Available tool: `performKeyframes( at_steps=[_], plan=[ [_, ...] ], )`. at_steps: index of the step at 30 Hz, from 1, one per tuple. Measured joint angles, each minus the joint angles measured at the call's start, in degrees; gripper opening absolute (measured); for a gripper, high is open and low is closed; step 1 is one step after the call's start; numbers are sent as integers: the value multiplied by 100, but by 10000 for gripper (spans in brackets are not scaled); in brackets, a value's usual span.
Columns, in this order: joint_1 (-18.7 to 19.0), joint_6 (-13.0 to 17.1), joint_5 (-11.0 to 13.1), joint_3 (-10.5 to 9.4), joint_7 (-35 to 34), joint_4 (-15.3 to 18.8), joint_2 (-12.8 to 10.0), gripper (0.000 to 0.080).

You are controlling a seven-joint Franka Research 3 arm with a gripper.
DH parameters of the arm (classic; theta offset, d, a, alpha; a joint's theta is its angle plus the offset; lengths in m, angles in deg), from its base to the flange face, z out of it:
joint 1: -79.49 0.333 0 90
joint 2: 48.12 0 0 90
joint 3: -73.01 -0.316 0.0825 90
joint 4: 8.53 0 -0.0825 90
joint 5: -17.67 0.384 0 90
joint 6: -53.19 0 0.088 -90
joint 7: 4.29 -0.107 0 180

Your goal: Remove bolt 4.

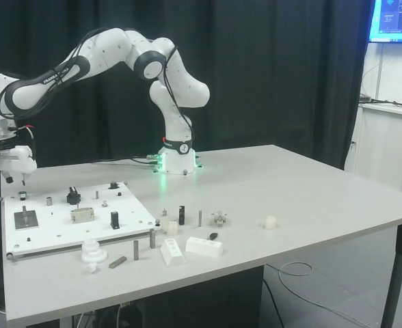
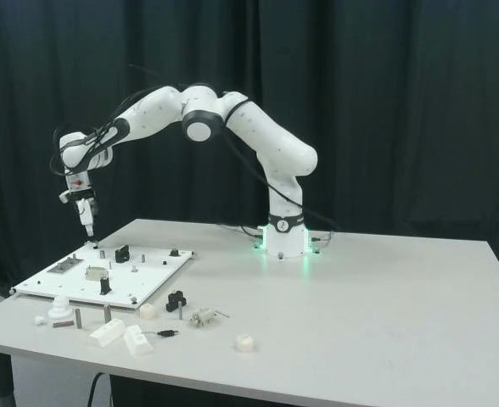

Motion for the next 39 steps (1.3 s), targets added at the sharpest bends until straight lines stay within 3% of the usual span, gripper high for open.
performKeyframes(
  at_steps=[15,29,39],
  plan=[
    [469,839,0,202,-248,820,290,800],
    [545,948,219,277,-467,1111,414,800],
    [549,1146,223,292,-319,1193,414,800]
  ],
)
